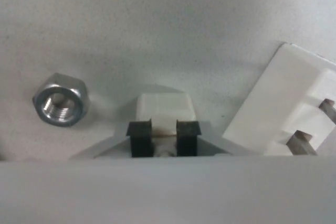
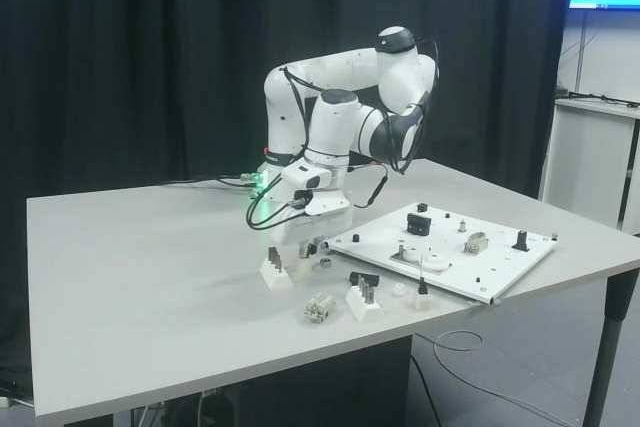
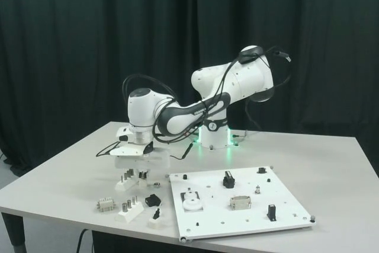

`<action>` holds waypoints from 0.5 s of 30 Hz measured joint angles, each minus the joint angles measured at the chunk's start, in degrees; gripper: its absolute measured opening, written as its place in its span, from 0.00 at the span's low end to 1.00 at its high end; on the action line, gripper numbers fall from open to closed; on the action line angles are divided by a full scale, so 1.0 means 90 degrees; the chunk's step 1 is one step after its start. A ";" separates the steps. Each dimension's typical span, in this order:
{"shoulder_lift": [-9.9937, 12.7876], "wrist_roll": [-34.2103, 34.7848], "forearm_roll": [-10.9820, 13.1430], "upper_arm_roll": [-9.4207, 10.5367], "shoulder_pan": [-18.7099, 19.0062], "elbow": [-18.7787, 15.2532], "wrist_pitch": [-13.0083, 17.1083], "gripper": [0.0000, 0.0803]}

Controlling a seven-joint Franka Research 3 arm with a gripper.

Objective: Pick Ethernet.

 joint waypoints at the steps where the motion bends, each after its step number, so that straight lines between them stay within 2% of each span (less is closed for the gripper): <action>1: 0.0000 0.0000 0.0000 0.0000 0.0004 0.0000 0.0000 0.12; 9: -0.0015 0.0000 -0.0001 -0.0049 0.0075 0.0001 -0.0024 0.12; 15: -0.0019 0.0011 -0.0073 -0.0231 0.0181 0.0001 -0.0175 0.12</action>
